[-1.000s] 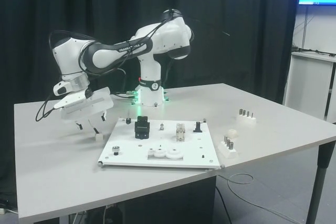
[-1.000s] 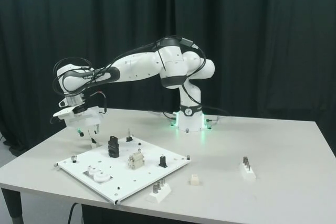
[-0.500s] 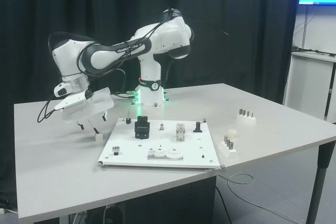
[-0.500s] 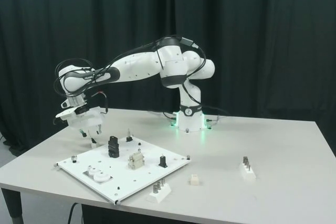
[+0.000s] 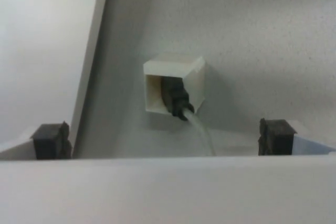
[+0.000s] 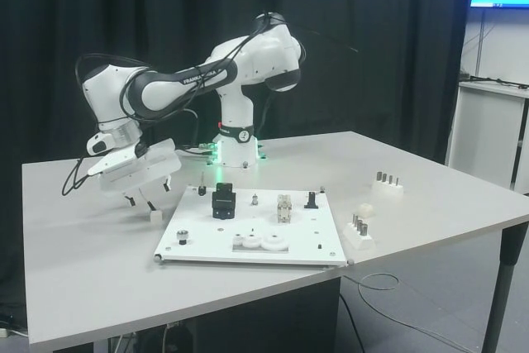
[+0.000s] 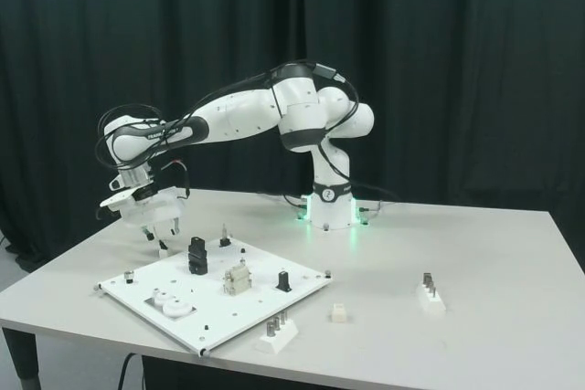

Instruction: Pick USB.

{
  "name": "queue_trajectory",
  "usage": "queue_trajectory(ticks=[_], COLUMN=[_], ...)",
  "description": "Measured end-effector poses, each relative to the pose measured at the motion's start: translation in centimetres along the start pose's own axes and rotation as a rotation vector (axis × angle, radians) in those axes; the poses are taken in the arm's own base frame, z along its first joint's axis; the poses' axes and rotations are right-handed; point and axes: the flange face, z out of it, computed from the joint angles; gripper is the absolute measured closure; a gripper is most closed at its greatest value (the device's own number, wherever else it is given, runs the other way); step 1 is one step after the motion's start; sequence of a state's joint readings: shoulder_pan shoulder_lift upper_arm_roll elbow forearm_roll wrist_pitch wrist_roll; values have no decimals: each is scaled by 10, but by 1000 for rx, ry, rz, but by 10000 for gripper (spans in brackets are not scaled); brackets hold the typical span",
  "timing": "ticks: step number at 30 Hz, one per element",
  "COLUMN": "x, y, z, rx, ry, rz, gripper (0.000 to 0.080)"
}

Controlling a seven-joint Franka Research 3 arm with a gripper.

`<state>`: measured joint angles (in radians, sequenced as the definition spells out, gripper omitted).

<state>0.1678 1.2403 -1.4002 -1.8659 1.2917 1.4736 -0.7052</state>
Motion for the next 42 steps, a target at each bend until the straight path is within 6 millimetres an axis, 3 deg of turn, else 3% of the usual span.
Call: queue_trajectory(ticks=[42], x=[0], y=[4], z=[8], rx=[14], ry=[24], rz=[9], gripper=[3])
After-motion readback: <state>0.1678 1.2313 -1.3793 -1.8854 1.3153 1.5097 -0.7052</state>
